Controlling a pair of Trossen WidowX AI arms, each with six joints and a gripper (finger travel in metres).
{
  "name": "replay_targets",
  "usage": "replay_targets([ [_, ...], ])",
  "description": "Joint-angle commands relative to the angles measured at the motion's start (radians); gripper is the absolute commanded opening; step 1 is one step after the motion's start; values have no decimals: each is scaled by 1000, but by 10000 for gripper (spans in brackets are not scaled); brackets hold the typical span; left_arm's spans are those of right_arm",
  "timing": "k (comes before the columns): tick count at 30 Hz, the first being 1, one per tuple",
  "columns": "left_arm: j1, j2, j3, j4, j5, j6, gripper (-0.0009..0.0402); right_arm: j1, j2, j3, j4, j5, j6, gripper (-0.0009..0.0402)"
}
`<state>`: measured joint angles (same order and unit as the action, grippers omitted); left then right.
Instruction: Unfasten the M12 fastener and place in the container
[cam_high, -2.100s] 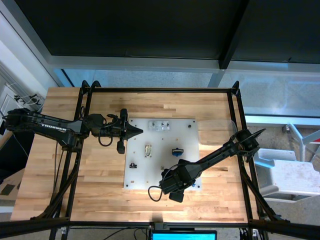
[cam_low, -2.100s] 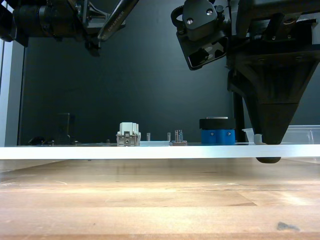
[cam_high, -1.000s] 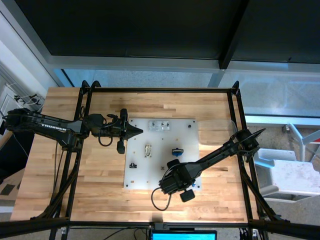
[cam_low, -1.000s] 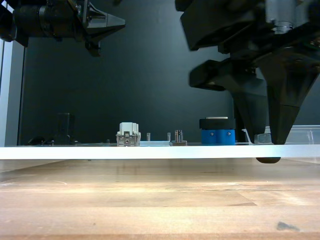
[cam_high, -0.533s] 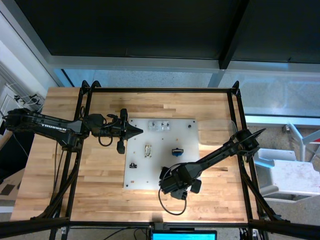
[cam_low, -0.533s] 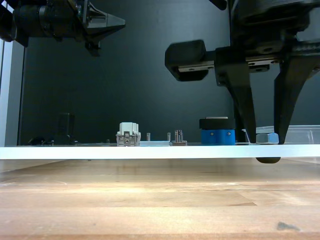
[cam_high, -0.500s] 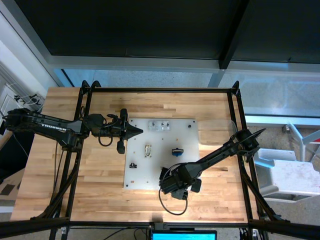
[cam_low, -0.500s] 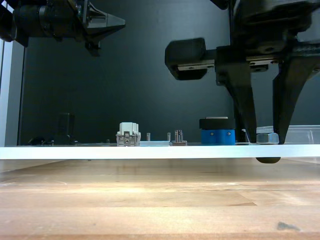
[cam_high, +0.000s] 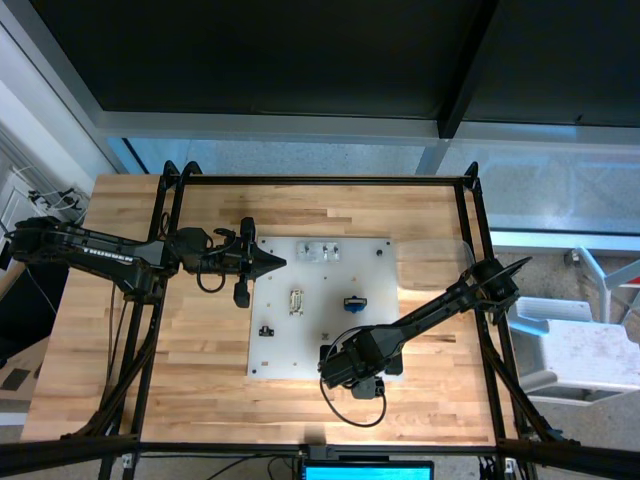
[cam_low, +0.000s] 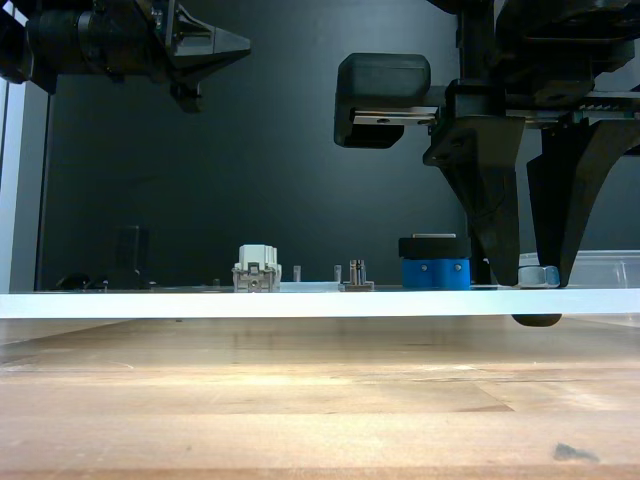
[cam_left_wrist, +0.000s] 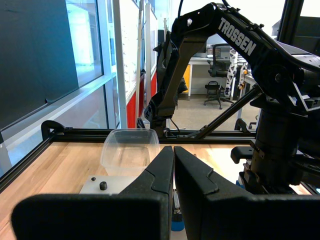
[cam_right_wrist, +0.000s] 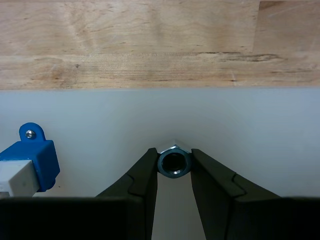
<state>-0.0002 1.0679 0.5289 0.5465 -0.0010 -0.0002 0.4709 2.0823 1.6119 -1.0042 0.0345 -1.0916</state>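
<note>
1. Right pincer (cam_low: 538, 276) is down at the white board (cam_high: 300, 345), fingers pointing straight at it, near the board's near right edge.
2. And it has a grip: the two fingers (cam_right_wrist: 142, 175) pinch the M12 nut (cam_right_wrist: 173, 164) from either side, both touching it, over bare white board.
3. Low view: the M12 nut (cam_low: 537, 274) sits right down at board level between the fingertips. The stud is hidden, so I cannot tell whether the nut is on its threads.
4. From the high view the arm's own body covers the nut completely.
5. The container (cam_high: 432, 262) stands on the counter (cam_high: 200, 400) just off the board's far right corner, well apart from the right pincer. In the low view it only shows behind the fingers.
6. The blue-and-white part (cam_right_wrist: 30, 160) stands beside the pinched nut, apart from it.
7. The beige connector (cam_low: 256, 270) stands mid-board, well to the left.
8. Left pincer (cam_high: 283, 263) hangs high over the board's far left edge, fingers pressed together with nothing between them, pointing across toward the container (cam_left_wrist: 130, 150).
</note>
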Motion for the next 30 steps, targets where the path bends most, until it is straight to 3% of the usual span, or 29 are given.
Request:
replay_targets([
  [1,0,0,0,0,0,0,0,0,-1,1,-5,-1,9,35],
  [13,0,0,0,0,0,0,0,1,-13,3,-10,0,10,174],
  [17,0,0,0,0,0,0,0,3,-18,27,-47,-1,17,203],
  [19,0,0,0,0,0,0,0,5,-27,34,-58,-1,65,210],
  [23,0,0,0,0,0,0,0,6,-56,34,-60,-1,272,212],
  [30,0,0,0,0,0,0,0,7,-96,34,-60,-5,960,176],
])
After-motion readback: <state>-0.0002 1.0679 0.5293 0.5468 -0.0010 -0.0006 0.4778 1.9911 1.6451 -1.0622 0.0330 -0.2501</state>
